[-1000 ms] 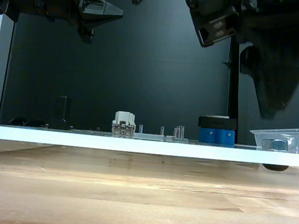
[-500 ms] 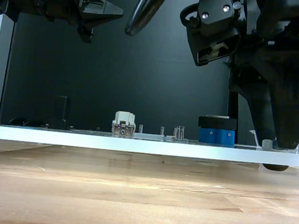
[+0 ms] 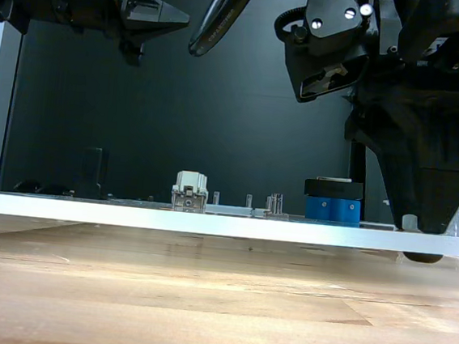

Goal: Unfasten the M12 nut and place it in the container

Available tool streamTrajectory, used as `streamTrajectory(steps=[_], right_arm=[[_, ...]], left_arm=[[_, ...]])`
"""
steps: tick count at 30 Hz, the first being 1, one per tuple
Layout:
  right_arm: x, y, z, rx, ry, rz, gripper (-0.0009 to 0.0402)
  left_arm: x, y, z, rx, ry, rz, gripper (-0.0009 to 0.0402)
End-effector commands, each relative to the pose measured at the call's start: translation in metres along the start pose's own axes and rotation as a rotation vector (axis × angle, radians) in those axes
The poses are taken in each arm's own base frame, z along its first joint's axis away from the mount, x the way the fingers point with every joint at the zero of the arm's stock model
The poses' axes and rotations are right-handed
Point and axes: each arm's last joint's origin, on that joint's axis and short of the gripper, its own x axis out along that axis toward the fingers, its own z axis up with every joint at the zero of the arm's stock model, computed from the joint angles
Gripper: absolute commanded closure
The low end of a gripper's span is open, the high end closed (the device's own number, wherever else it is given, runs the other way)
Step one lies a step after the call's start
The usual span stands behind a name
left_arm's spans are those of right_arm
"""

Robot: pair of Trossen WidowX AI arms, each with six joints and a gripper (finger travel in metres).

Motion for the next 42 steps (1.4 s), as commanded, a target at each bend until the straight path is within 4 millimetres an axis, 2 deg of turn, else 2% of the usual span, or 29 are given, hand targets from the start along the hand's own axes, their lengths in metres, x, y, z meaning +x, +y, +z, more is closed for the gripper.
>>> streamTrajectory(steps=[1, 9, 13, 16, 38, 42], right_arm=[[0.0002, -0.0001, -0.0002, -0.006, 0.004, -0.002, 0.0287], [-0.0017, -0.0006, -0.0008, -0.077, 0.005, -0.001, 0.0373], [-0.0022, -0.0008, -0.0012, -0.15, 0.007, -0.002, 0.0394], [-0.0024, -0.0008, -0.0015, -0.251, 0.009, -0.001, 0.039], [-0.007, -0.0021, -0.003, -1.473, 0.01, 0.01, 0.0386], [-0.009, -0.0019, -0.0026, -1.612, -0.005, 0.008, 0.0386]], left_arm=[[0.0, 0.0, 0.0, 0.0, 0.0, 0.0, 0.0393], [0.0, 0.0, 0.0, 0.0, 0.0, 0.0, 0.0393], [0.0, 0.0, 0.0, 0.0, 0.0, 0.0, 0.0393], [0.0, 0.0, -0.0001, 0.0, 0.001, 0.0, 0.0393], [0.0, 0.0001, -0.0001, 0.0, 0.001, 0.0, 0.0393], [0.0, 0.0001, -0.0001, 0.0, 0.001, 0.0, 0.0393]])
